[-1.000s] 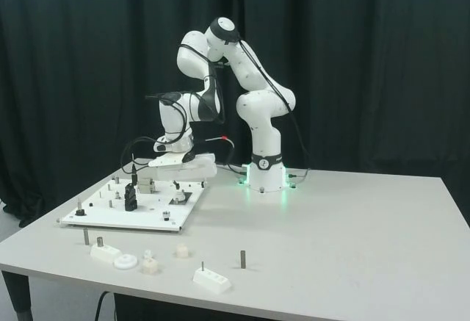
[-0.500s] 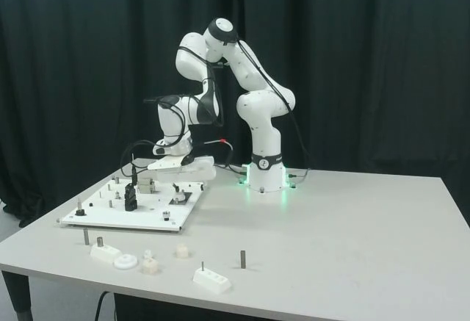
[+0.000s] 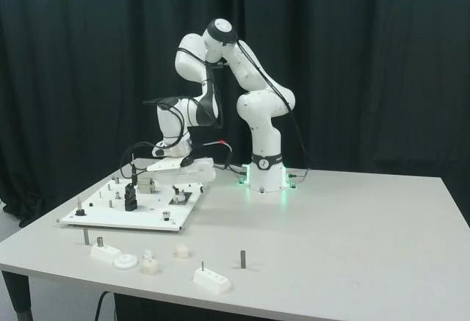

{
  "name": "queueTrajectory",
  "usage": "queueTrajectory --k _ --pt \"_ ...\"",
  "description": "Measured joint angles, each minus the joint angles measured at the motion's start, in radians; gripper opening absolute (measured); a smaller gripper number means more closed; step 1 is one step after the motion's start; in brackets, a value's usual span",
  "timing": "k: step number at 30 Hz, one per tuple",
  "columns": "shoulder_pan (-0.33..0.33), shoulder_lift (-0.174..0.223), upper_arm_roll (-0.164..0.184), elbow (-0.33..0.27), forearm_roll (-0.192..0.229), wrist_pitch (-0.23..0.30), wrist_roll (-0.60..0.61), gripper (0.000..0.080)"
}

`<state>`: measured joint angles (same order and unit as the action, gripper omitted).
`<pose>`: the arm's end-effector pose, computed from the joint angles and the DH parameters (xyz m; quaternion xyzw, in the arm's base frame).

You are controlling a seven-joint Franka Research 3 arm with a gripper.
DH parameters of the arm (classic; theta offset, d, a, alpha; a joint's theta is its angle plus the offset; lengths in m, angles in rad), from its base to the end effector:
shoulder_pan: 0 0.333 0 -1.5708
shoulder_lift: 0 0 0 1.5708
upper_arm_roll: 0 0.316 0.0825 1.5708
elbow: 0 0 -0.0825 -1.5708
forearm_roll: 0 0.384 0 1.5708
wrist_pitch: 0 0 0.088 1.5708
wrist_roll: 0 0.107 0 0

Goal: Insert medium gear.

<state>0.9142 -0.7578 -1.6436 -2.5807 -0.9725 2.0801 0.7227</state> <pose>0.3207 -0.2343 0.2192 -0.9424 0.3166 0.1077 0.0102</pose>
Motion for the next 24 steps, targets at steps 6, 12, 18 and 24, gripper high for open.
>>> queueTrajectory --k 6,12,18,24 --pt "0.004 0.0 -0.016 0.001 -0.011 0.013 0.0 0.08" --pt "0.004 0.0 -0.015 0.0 -0.011 0.013 0.0 0.08" --pt "0.011 -0.003 -0.002 -0.001 -0.01 0.011 0.0 0.08" --pt "0.011 -0.003 0.046 0.005 -0.01 -0.021 0.005 0.08"
